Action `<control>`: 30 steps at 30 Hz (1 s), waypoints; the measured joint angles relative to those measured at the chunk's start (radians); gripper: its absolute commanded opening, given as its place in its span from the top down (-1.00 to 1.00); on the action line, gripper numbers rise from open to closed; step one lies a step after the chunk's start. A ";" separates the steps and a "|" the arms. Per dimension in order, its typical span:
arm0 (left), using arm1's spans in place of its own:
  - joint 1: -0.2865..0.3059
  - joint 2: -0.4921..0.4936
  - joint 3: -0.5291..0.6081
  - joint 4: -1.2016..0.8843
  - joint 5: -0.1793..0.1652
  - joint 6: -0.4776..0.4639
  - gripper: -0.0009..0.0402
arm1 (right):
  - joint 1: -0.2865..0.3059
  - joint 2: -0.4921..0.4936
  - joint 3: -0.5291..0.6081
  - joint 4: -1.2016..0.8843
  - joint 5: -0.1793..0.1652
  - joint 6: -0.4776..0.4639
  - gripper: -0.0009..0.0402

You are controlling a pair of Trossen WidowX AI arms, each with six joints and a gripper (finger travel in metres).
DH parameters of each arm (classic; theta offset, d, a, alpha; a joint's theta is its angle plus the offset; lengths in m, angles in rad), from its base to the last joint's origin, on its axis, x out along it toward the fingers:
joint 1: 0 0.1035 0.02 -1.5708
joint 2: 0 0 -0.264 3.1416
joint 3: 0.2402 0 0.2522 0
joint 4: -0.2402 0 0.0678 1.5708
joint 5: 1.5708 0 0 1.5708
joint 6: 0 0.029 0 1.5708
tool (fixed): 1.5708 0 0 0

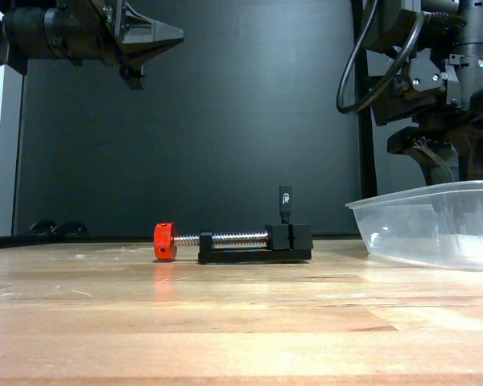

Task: Pick the USB-C connector and install on taskboard

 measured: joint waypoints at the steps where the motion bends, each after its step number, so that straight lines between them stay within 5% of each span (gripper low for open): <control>1: 0.000 0.000 0.000 0.000 0.000 0.000 0.96 | 0.000 0.000 0.000 0.000 0.000 -0.003 0.18; 30: 0.000 0.000 0.000 0.000 0.000 0.000 0.96 | 0.000 -0.006 -0.002 0.000 0.000 -0.026 0.87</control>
